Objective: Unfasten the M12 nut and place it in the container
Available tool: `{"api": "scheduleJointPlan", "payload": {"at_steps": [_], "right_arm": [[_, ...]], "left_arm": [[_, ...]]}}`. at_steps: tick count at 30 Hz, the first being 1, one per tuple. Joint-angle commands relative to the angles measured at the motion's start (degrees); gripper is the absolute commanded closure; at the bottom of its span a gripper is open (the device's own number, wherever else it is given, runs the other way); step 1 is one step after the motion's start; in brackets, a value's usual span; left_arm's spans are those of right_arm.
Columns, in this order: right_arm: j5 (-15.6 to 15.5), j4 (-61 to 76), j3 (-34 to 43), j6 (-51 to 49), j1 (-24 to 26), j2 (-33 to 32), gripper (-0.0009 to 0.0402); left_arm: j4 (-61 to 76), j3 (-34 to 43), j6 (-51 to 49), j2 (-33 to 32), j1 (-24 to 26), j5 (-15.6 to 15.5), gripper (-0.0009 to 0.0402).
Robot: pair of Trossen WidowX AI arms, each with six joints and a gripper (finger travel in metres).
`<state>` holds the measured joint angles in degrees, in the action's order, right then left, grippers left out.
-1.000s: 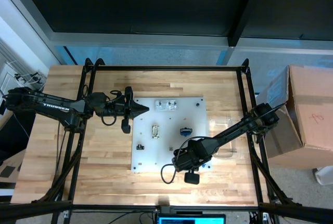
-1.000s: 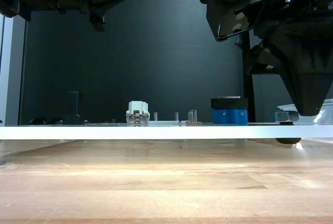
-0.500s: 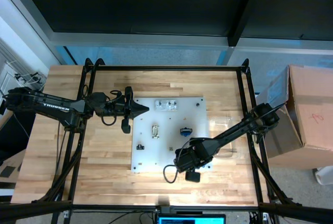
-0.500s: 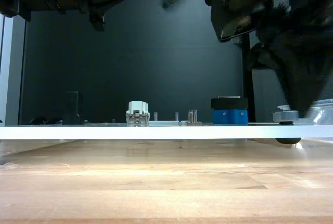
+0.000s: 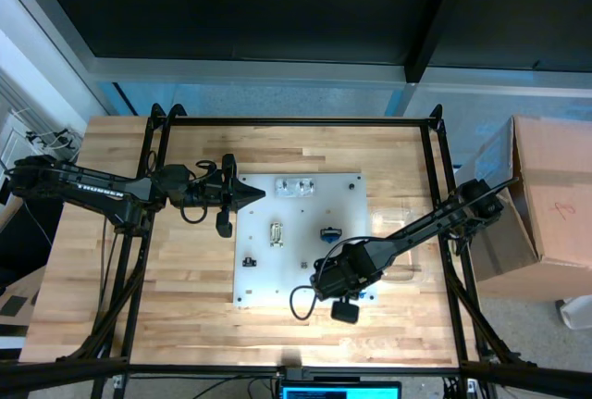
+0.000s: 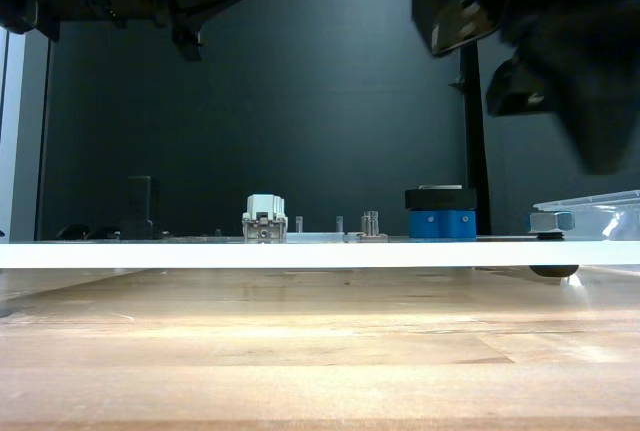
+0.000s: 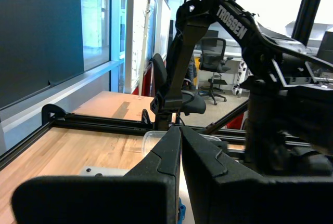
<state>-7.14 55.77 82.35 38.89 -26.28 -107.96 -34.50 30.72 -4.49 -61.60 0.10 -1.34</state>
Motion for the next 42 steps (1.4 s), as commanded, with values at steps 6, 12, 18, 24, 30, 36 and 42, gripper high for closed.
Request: {"api": "scheduleJointPlan", "payload": {"at_steps": [6, 12, 18, 24, 30, 36, 42], "right_arm": [[-1.64, -2.62, 0.59, -1.68, -0.11, -2.58, 0.0394], [-1.49, -4.81, 0.59, -2.01, -0.09, -3.93, 0.0393], [0.37, -5.33, 0.59, -2.32, -0.07, -4.26, 0.0394], [1.62, -5.20, 0.07, -2.29, 0.02, -4.26, 0.0393], [3.08, -4.98, -0.09, -2.08, 0.02, -4.22, 0.0393], [3.10, -4.94, -0.13, -2.10, 0.04, -4.22, 0.0393], [17.62, 1.79, 0.76, 3.69, 0.00, -3.08, 0.0394]], "left_arm": [[-0.02, 0.00, 0.00, 0.00, 0.00, 0.04, 0.0393], [-0.02, 0.00, 0.00, 0.00, -0.02, 0.04, 0.0393], [-0.02, 0.00, 0.02, 0.00, -0.02, 0.02, 0.0393], [-0.02, 0.00, 0.00, 0.00, 0.00, 0.04, 0.0393], [-0.02, 0.00, 0.02, 0.00, 0.00, 0.02, 0.0393], [-0.02, 0.00, 0.00, 0.00, -0.02, 0.04, 0.0393], [-0.02, 0.00, 0.00, 0.00, -0.02, 0.02, 0.0393]]}}
